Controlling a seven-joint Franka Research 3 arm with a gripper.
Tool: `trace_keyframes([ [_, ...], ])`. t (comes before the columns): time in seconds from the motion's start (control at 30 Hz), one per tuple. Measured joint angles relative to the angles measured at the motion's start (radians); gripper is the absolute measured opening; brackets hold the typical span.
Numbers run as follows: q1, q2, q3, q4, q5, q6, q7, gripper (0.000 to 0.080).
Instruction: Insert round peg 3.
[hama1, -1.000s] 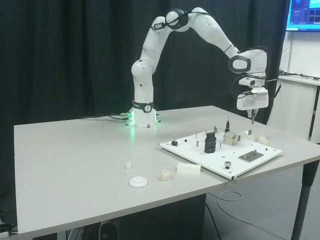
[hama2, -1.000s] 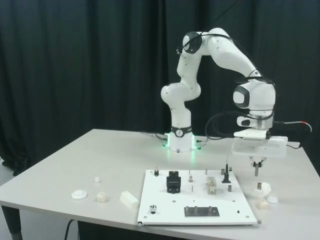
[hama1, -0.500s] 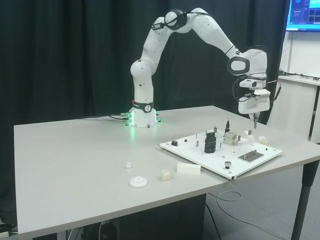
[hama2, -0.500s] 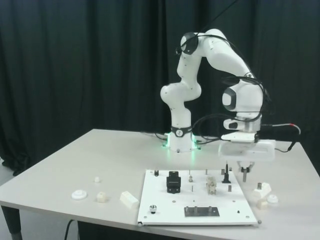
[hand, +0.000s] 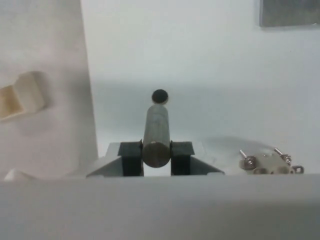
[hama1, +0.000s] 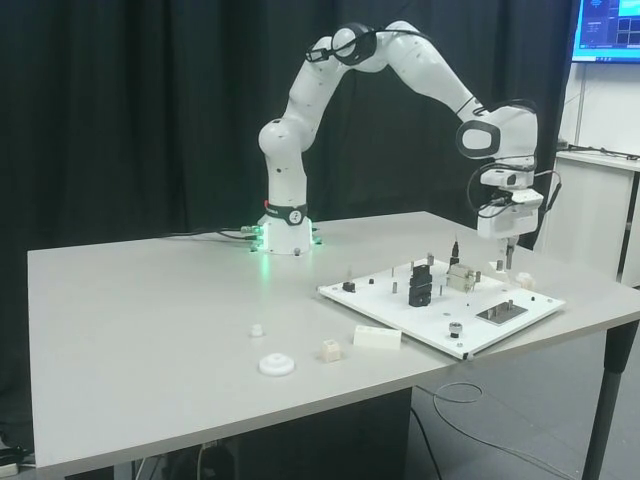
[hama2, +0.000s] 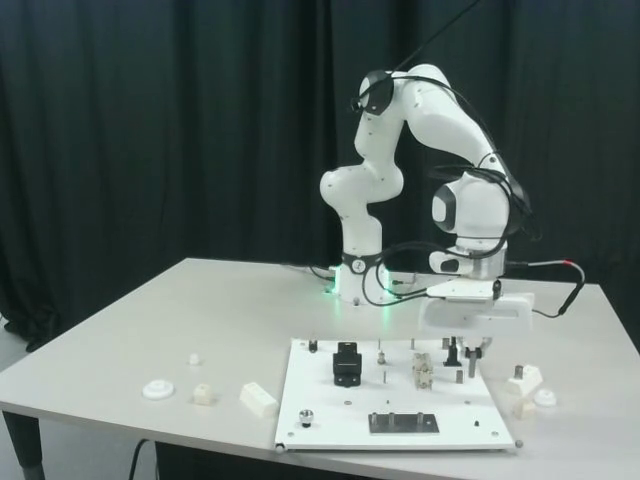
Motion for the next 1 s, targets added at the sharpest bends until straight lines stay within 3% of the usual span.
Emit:
trace_keyframes([
  [0.5, -0.02, 0.036, 0.0, 0.018, 0.006, -0.016, -0.011, 0.0113],
  [1.0, -0.022, 0.086, 0.001, 0.054, 0.038, -0.016, -0.011, 0.0113],
])
